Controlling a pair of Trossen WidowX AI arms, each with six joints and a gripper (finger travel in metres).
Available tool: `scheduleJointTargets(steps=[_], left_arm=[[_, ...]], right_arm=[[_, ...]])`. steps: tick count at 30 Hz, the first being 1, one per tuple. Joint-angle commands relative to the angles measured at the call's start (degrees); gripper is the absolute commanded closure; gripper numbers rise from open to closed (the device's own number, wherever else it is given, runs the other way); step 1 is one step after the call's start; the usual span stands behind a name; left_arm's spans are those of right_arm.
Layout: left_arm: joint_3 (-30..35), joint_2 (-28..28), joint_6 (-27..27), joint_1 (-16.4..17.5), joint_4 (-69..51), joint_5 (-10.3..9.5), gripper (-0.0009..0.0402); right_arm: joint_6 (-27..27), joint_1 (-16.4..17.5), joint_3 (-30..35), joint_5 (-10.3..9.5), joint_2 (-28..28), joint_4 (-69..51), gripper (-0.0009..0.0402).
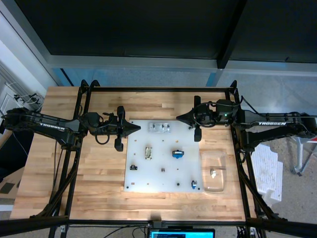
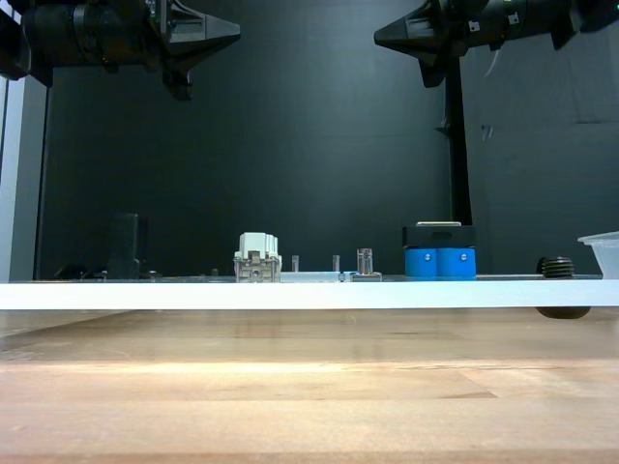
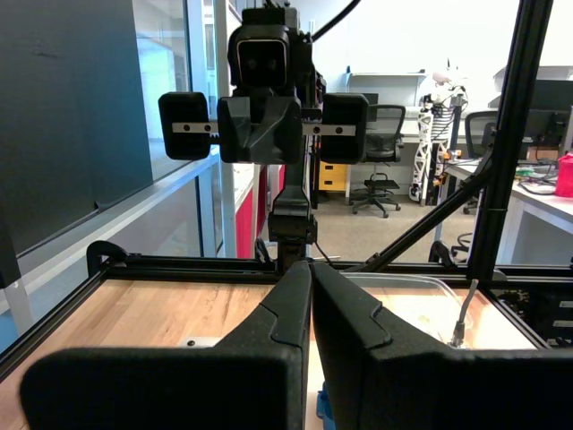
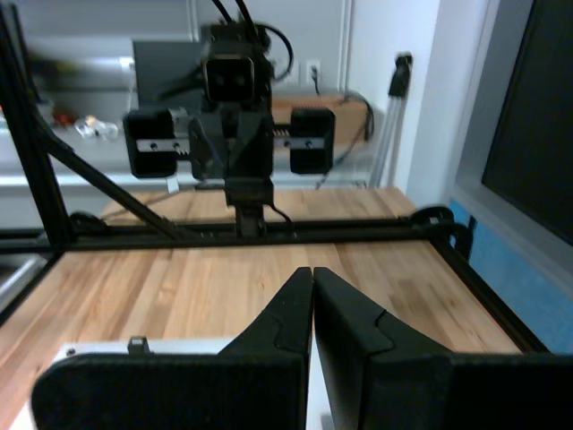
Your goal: Pick the RJ45 connector and install on taskboard
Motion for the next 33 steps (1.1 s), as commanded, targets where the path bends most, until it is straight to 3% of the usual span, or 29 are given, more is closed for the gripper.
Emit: scheduleJointTargets(steps=[1, 10, 33], left_arm=[[0.0, 0.0, 0.0, 0.0, 0.0, 0.00, 0.0393], [0.0, 0.0, 0.0, 0.0, 0.0, 0.00, 0.0393], [0.0, 0.0, 0.0, 0.0, 0.0, 0.00, 0.0393]], right_arm=[[1.3, 0.0, -2.8, 0.07, 0.0, 5.2, 0.0393], [3.0, 0.0, -7.1, -0.39, -0.4, 10.8, 0.0393], [3.8, 3.6, -7.5, -0.26, -0.9, 11.5, 0.0393]])
